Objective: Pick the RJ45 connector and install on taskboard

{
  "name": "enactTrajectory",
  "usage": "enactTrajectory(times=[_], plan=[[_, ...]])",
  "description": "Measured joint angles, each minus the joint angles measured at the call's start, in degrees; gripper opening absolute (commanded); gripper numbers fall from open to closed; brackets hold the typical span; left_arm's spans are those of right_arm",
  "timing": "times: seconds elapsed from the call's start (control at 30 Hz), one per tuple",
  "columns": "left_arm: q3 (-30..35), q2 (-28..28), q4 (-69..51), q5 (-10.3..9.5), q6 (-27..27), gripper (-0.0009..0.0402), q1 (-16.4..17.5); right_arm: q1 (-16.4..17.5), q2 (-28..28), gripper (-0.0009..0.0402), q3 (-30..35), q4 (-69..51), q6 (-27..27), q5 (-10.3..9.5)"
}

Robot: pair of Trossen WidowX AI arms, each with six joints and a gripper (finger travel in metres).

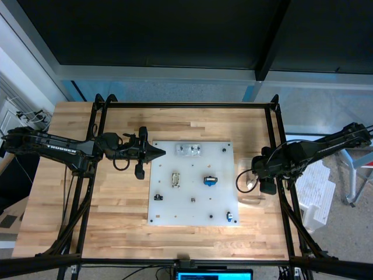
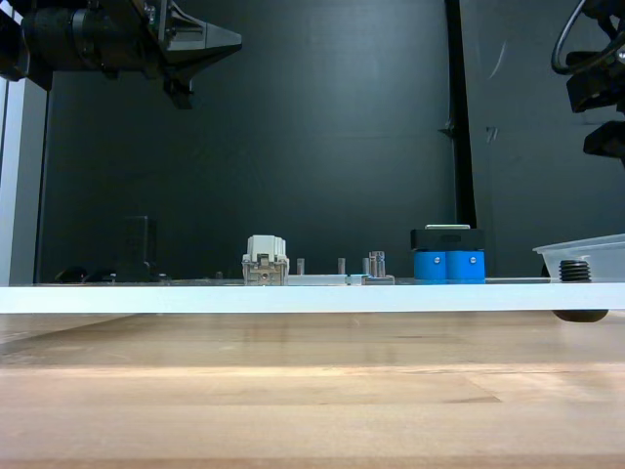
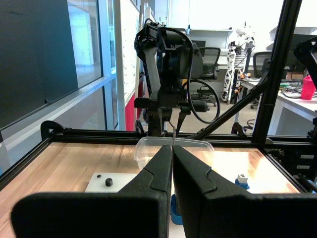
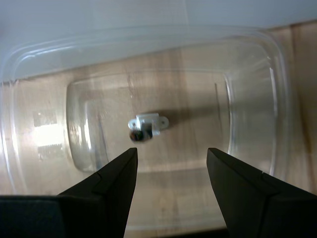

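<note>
The RJ45 connector [image 4: 147, 126], a small pale piece, lies on the floor of a clear plastic tray [image 4: 247, 99] just right of the taskboard [image 1: 192, 166]. My right gripper [image 4: 172, 150] hangs open straight above the tray, and the connector shows between its fingers, apart from both. In the high view the right gripper [image 1: 256, 176] is over the tray [image 1: 252, 195] at the board's right edge. My left gripper [image 1: 160, 152] is shut on nothing and held high over the board's far left corner, pointing right; its closed tips [image 3: 172, 148] face the other arm across the table.
The white board carries a beige socket [image 1: 175, 179], a blue block [image 1: 210, 181], a silver fitting [image 1: 189, 150] and small black pieces. A black frame [image 1: 186, 105] rings the wooden table. A screen [image 1: 214, 274] sits at the near edge.
</note>
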Motion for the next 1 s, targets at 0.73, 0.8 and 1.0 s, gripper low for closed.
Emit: enactTrajectory(times=[0.73, 0.8, 1.0], plan=[[0.0, 0.0, 0.0, 0.0, 0.0, 0.0, 0.0, 2.6, 5.5, 0.0194, -2.6, 6.6, 0.0, -0.24], [0.0, 0.0, 0.0, -0.02, 0.0, 0.0, 0.0, 2.6, 5.9, 0.0194, -3.2, 7.9, 0.2, -0.26], [0.0, 0.0, 0.0, -0.02, 0.0, 0.0, 0.0, 2.8, 6.6, 0.0194, -6.3, 11.8, 0.9, -0.48]])
